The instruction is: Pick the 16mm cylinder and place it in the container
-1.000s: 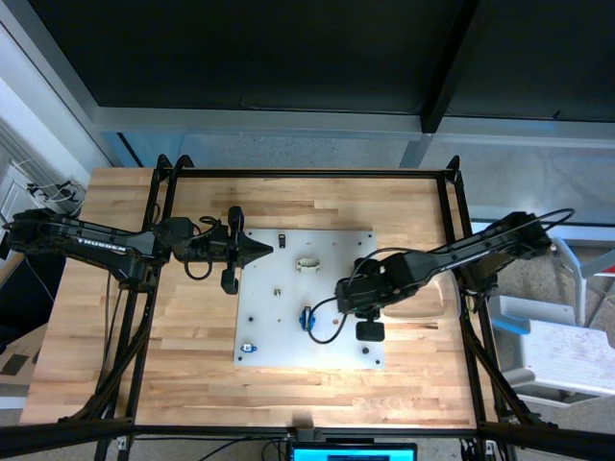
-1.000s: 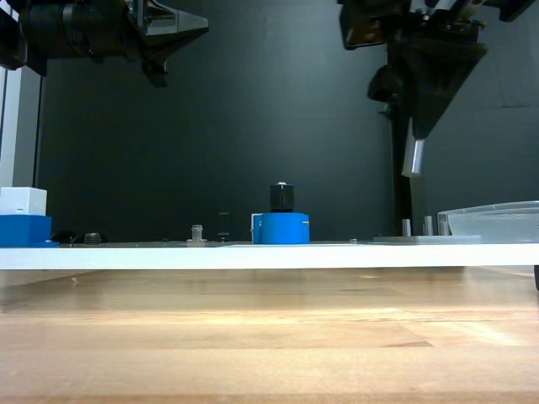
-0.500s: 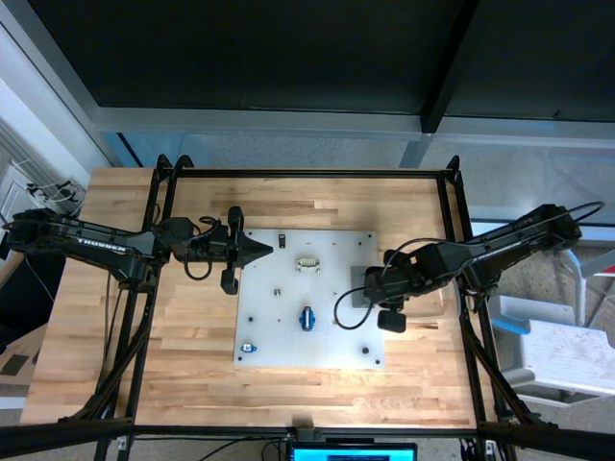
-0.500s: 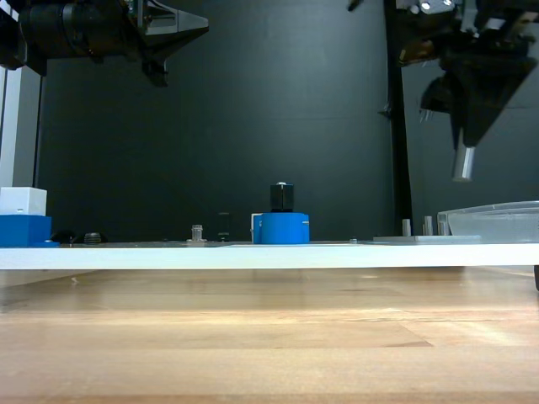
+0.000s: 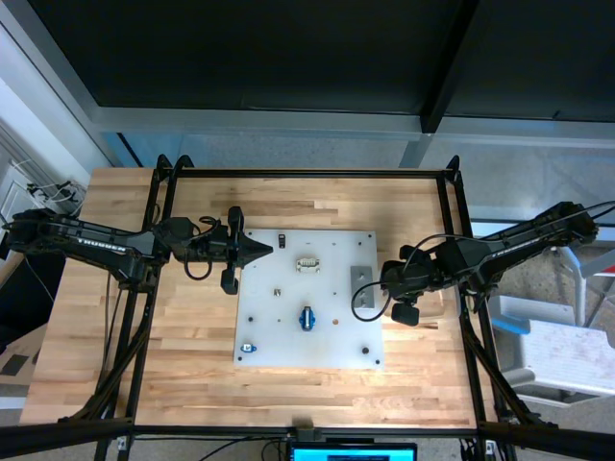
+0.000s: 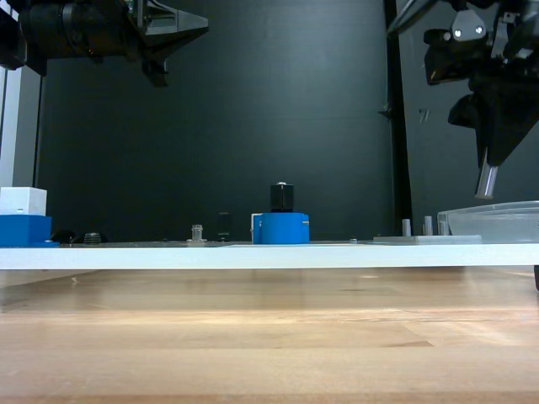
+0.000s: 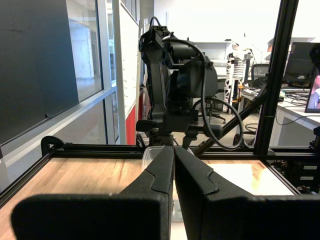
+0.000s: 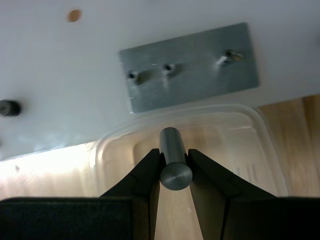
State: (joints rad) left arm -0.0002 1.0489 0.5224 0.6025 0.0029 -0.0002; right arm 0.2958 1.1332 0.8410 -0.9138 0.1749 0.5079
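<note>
My right gripper [image 8: 174,155] is shut on the 16mm cylinder [image 8: 175,174], a short grey metal peg that hangs upright between its fingers. The peg [image 6: 486,179] hangs just above the near left rim of the container [image 6: 498,220], a clear shallow tray, and does not touch it. From above, the right gripper [image 5: 389,282] is at the board's right edge, and its arm hides most of the container [image 5: 438,303]. My left gripper [image 5: 263,249] is shut on nothing, held high over the board's back left corner [image 6: 199,26].
The flat grey block [image 8: 190,67] with thin pegs lies on the white board [image 5: 288,331] beside the container. A blue holder [image 6: 280,227] with a black knob stands mid-board. A blue and white part [image 6: 22,220] sits at the left.
The right arm has carried the cylinder to the right, from over the board's middle to above the container, and lowered it. The left arm has not moved.
</note>
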